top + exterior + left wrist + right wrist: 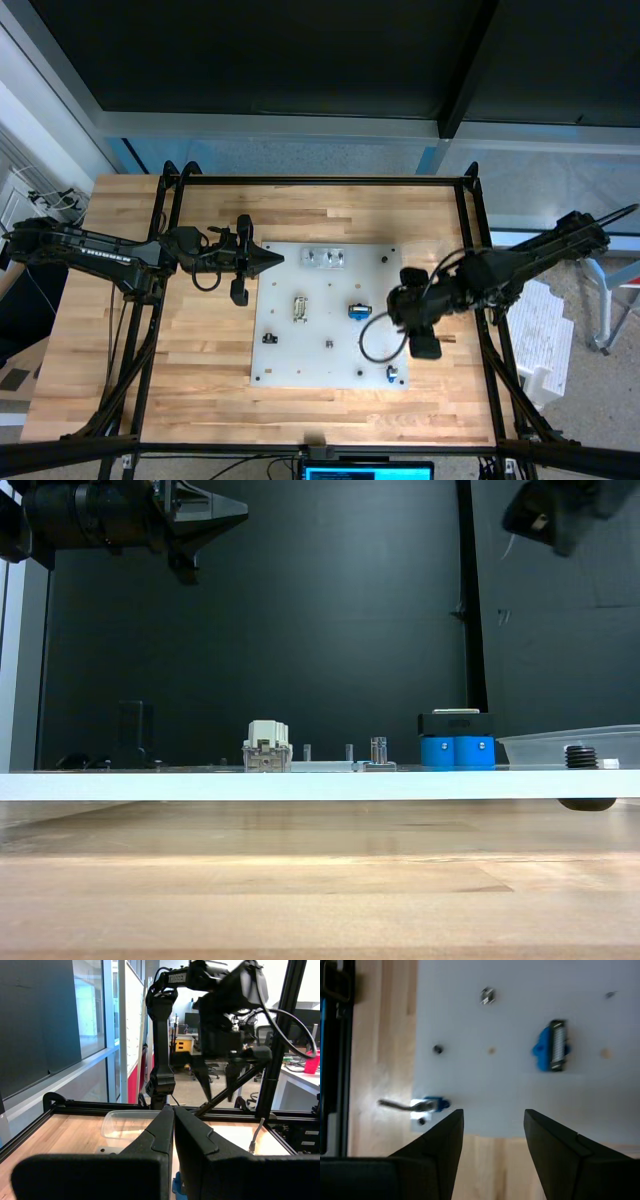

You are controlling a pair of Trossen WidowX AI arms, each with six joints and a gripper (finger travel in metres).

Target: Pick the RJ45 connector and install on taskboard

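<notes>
The white taskboard [300,350] [300,785] [485,1075] lies flat in the middle of the table. A tiny whitish plug with a thin stem, seemingly the RJ45 connector [420,1105] [397,379], sits against a small blue fitting at the board's near right corner. My right gripper [423,343] [492,1115] [219,1091] hangs open above the board's right edge, with nothing between its fingers and apart from the plug. My left gripper [272,260] [240,518] [173,1125] is shut and empty, held high over the board's left edge and pointing right.
On the board stand a beige connector block [299,308] [266,745], a blue-and-black fitting [357,311] [456,748] [550,1052] and a silver block [323,257]. A clear plastic tray [125,1122] [560,745] lies beyond the board. A black frame [470,250] borders the table.
</notes>
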